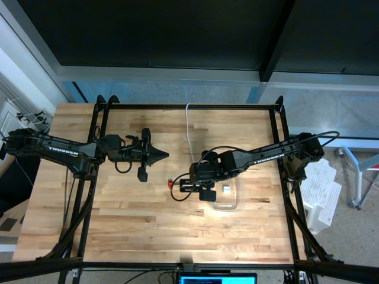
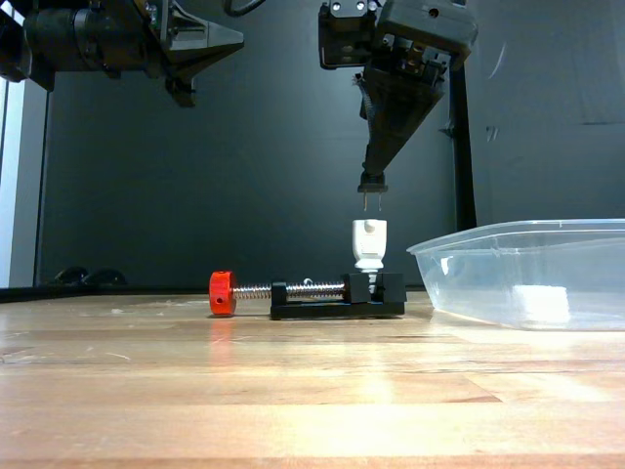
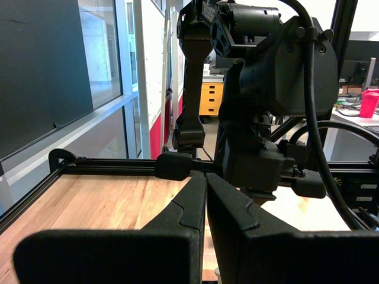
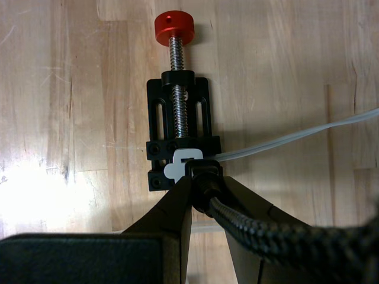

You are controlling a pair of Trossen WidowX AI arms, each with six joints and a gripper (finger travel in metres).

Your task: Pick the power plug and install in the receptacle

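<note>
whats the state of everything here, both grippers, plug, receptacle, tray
left gripper: shut, empty, raised over the left side of the table
right gripper: shut on the power plug, above the receptacle
power plug: held prongs down, a gap above the receptacle, not inserted
receptacle: on the table, white face up, nothing plugged in
clear tray: upright on the table, white cube inside

Right tool (image 2: 372, 172), power plug (image 2: 371, 187) gripped, clear above receptacle (image 2: 338, 293); tray (image 2: 508, 234) beside; left tool (image 1: 164, 155) apart.
</note>
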